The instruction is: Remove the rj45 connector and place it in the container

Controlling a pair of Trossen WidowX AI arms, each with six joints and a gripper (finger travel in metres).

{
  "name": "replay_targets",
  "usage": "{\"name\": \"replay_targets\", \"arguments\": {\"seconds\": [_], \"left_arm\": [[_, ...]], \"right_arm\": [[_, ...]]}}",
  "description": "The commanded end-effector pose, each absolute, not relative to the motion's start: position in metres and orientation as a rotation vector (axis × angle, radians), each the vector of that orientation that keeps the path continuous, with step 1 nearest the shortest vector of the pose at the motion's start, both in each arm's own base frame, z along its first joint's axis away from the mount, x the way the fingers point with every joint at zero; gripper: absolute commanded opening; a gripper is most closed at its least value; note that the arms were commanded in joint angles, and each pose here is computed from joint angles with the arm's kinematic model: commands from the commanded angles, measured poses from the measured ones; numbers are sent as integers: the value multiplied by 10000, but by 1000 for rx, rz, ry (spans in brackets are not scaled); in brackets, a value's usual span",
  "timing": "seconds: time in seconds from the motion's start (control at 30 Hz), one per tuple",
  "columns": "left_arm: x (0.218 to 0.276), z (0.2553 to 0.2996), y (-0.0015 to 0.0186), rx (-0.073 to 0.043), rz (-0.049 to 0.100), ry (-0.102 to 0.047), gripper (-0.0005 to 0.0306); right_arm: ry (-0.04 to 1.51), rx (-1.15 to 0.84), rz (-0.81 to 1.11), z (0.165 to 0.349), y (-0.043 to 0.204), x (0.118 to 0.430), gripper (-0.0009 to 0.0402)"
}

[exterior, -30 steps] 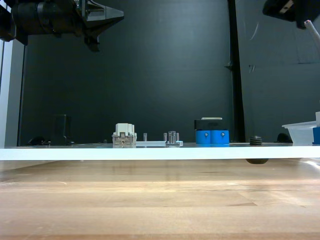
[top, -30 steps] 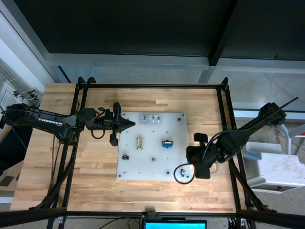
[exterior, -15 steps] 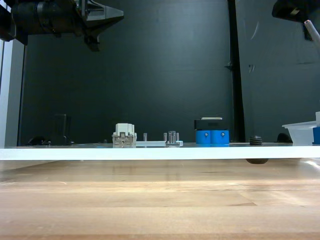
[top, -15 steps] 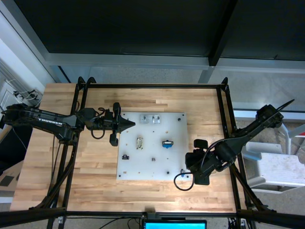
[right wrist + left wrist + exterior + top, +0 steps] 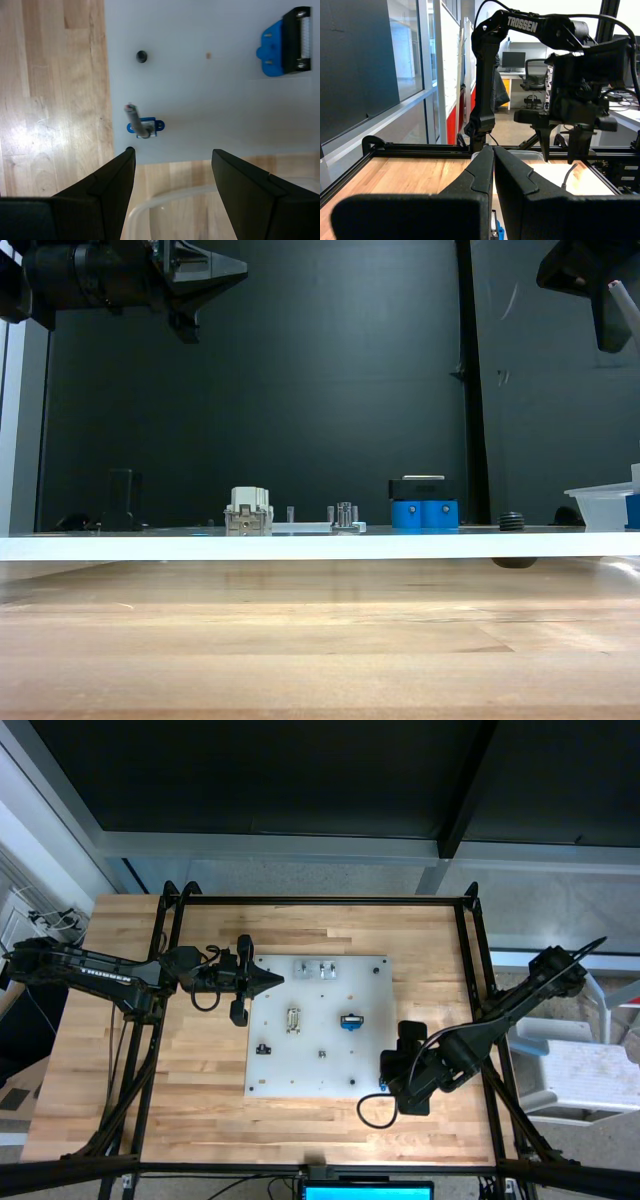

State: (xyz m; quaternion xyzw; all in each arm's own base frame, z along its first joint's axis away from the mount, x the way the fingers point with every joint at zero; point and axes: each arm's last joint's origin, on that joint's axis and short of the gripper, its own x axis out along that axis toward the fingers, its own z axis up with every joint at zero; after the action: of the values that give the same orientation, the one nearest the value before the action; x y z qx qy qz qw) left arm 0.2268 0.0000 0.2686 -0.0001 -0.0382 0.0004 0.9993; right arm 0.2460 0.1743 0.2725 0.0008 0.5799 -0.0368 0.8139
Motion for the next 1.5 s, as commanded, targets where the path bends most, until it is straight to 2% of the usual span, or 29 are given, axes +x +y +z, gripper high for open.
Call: {"name": "replay_targets", "arguments": {"seconds": [0.03, 0.37, 0.7, 1.5], "left_arm": [[2268, 2686, 0, 0, 0, -76, 1], [2268, 2686, 1, 0, 1, -76, 1], [2268, 2686, 1, 0, 1, -77, 1], [2269, 2685, 1, 0, 1, -76, 1]], "right_arm": [[1237, -8, -70, 2679, 1768, 2494, 213], [1235, 14, -40, 2464, 1805, 2530, 213], [1230, 22, -29, 2330, 1805, 2521, 213], [1214, 2, -11, 2110, 1727, 2540, 212]]}}
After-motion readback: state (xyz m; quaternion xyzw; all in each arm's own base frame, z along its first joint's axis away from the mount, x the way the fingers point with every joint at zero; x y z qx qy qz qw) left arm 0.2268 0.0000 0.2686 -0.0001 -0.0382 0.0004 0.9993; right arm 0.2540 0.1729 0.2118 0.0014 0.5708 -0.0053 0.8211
